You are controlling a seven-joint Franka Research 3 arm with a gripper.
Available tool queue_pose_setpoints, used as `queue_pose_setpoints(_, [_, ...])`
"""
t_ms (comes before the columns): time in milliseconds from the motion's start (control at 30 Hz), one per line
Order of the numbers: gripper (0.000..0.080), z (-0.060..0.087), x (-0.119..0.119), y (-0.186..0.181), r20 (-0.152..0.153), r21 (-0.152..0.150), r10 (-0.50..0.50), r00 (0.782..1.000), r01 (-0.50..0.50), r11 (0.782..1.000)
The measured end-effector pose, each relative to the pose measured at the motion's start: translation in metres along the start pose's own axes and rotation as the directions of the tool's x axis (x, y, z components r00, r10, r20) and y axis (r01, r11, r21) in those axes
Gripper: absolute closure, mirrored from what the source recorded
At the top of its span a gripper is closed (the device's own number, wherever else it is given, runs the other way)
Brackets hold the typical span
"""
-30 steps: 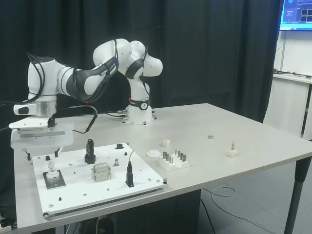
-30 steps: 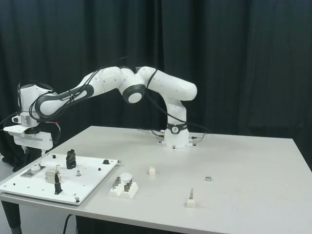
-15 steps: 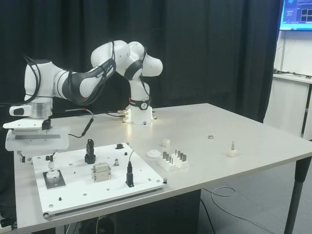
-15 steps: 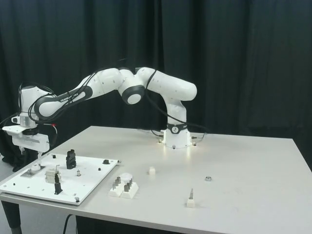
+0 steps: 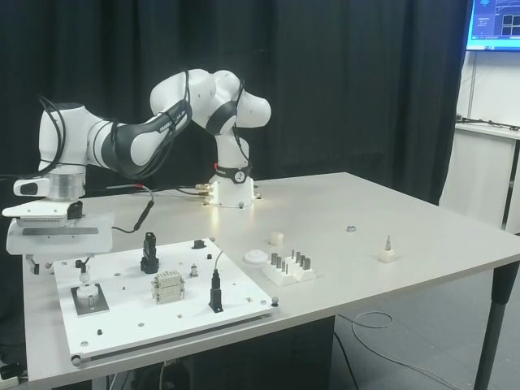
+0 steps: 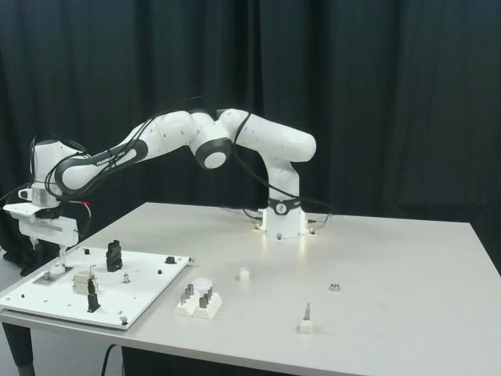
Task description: Insert small gear.
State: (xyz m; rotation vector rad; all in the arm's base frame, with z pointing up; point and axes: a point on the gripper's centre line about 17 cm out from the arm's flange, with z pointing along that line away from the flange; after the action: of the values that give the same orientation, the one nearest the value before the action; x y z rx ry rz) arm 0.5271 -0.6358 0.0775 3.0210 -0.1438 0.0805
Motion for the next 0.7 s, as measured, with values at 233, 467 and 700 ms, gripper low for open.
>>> queue_pose_setpoints(233, [0.0003, 0.0063, -0.0006, 0.0029, -0.004, -0.008, 0.002, 1.000, -0.002, 1.000])
queue_pose_setpoints(467, [0.0003, 0.0079, 0.0004, 0.0047, -0.012, -0.011, 0.005, 1.000, -0.005, 1.000])
queue_pose_setpoints(700, [0.0003, 0.0044, 0.0003, 0.0084, -0.014, -0.019, 0.006, 1.000, -0.006, 1.000])
